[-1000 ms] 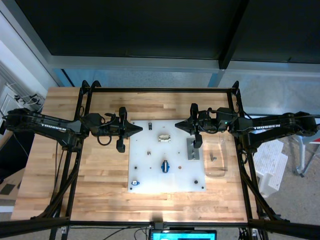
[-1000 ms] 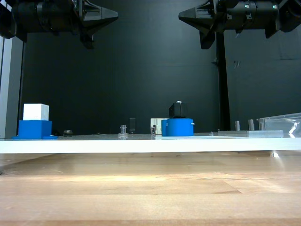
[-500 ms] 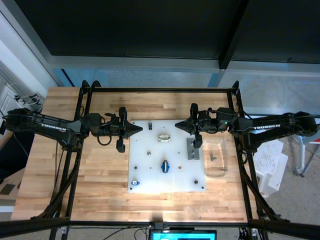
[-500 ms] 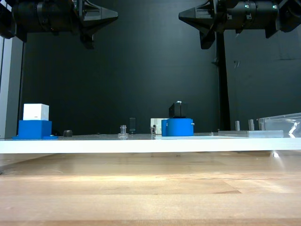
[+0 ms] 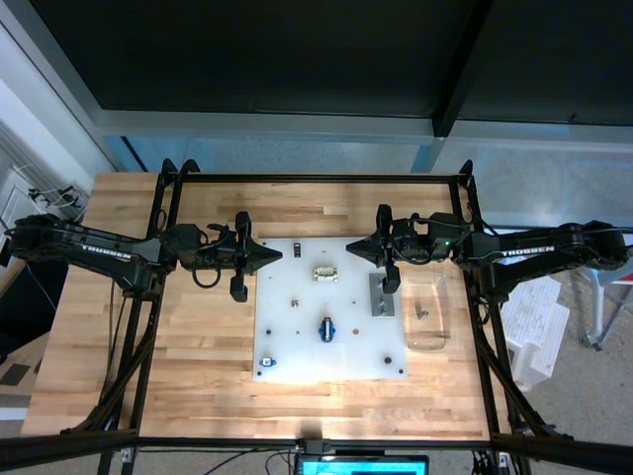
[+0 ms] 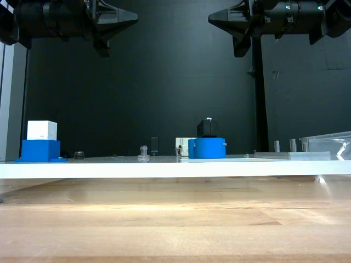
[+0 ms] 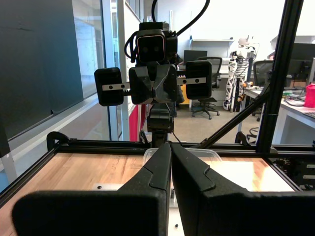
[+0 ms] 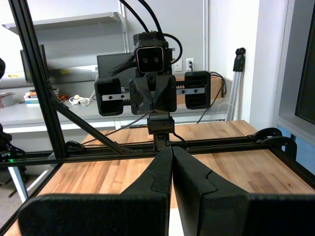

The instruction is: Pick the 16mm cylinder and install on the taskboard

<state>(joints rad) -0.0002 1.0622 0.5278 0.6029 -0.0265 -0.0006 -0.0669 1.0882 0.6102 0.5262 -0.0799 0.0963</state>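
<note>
The taskboard (image 5: 297,332) is a white square plate in the middle of the wooden table, seen edge-on in the low view (image 6: 109,167). A small grey piece (image 5: 421,311), which may be the 16mm cylinder, lies in the clear tray (image 5: 435,336) right of the board. My left gripper (image 5: 278,254) hovers high over the board's back left corner, shut and holding nothing (image 7: 171,146). My right gripper (image 5: 352,247) hovers over the board's back right part, also shut and holding nothing (image 8: 172,148). Both point inward at each other, far above the board (image 6: 135,19) (image 6: 210,21).
On the board stand a grey metal block (image 5: 382,294), a blue part (image 5: 326,329), a white connector (image 5: 324,272) and a blue base with a white cube (image 6: 41,143). A black frame (image 5: 316,179) runs along the table's back edge.
</note>
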